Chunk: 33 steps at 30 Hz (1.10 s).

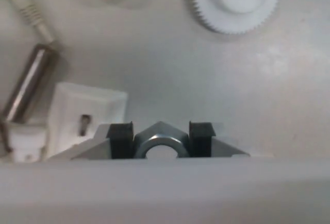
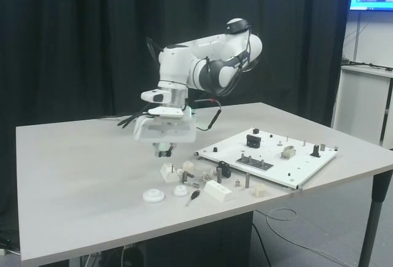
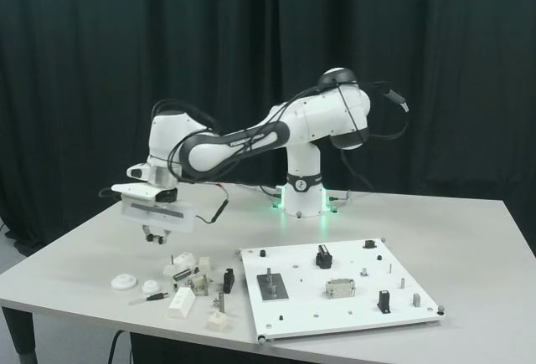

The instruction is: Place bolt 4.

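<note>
I am holding the bolt (image 1: 161, 148) between my black fingers (image 1: 121, 137), closed narrow on it, low centre of the wrist view. Pick-up looks done. I am hovering above loose parts; carrying to the white board (image 3: 301, 314) is pending.

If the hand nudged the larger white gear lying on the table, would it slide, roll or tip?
The larger white gear lies flat on the grey table, so it would probably slide rather than roll or tip. It looks like plastic, so likely light and stiff. Its toothed rim should give the hand some purchase, though lying so low it may be awkward to pinch.
</note>
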Available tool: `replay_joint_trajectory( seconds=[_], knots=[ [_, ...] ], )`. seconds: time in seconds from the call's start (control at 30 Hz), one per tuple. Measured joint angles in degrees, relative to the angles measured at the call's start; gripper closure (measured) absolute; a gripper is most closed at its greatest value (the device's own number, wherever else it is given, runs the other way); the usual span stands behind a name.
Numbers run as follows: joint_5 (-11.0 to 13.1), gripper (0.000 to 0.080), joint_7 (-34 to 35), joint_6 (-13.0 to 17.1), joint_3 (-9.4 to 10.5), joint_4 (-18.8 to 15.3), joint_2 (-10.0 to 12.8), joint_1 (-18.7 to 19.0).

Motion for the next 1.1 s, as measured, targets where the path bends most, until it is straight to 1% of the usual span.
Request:
replay_joint_trajectory(
  seconds=[0.27,0.53,0.87,1.1],
  knots=[
    [0.2,0.0574,-0.2,-1.4,1.97,3.8,0.4,-5.3],
    [0.2,0.0574,-1.0,-2.2,4.09,6.7,0.6,-9.4],
    [0.2,0.0574,-1.7,-2.4,6.86,9.6,0.6,-13.0],
    [0.1,0.0574,-1.8,-2.3,8.17,11.2,0.6,-14.6]
  ],
)
